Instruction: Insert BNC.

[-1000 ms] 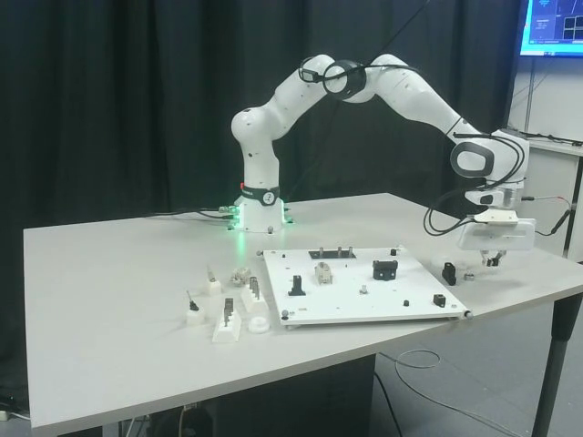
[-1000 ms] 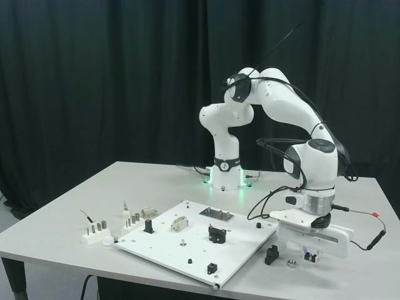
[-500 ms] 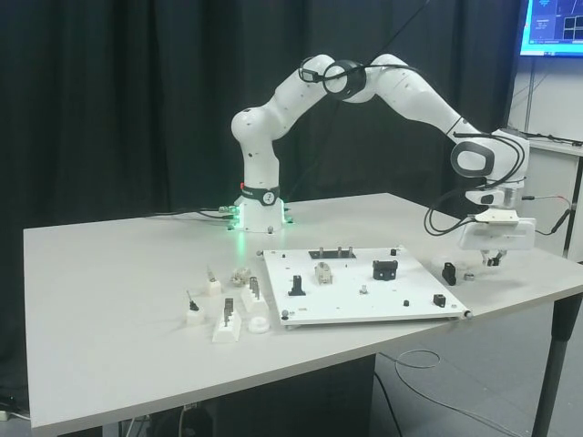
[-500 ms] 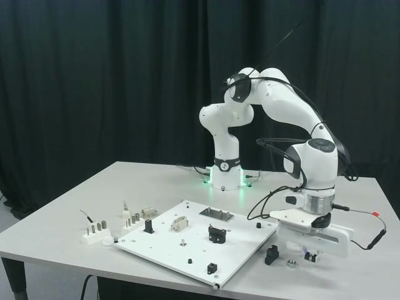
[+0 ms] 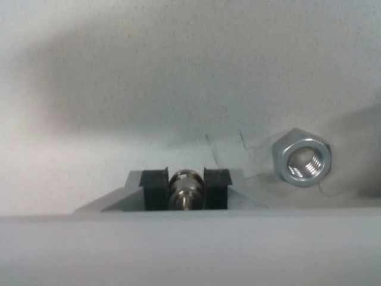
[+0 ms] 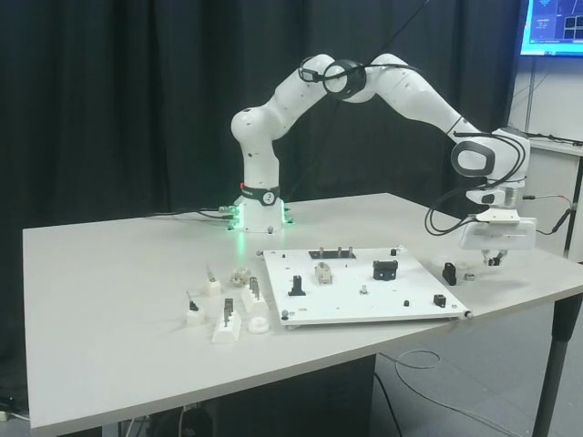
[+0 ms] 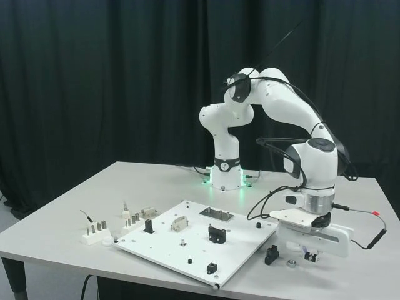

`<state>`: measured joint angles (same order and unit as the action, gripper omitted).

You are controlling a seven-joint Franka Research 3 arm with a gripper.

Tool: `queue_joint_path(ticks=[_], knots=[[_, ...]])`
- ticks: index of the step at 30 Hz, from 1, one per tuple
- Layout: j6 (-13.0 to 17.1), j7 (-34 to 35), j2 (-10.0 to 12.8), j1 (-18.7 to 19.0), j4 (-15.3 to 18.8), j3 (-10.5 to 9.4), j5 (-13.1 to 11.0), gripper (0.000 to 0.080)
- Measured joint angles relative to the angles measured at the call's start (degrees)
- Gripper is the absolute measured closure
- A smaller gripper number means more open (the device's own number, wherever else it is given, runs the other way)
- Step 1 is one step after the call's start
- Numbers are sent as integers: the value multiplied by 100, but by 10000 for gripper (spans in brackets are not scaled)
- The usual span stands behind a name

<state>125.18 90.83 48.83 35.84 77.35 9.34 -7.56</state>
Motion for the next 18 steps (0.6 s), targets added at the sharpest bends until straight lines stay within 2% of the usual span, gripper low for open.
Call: queue_joint_path(ticks=[8,18], knots=[[-116,-65,-50,1,0,122,0,682],[-509,-387,-248,-1,0,504,0,682]])
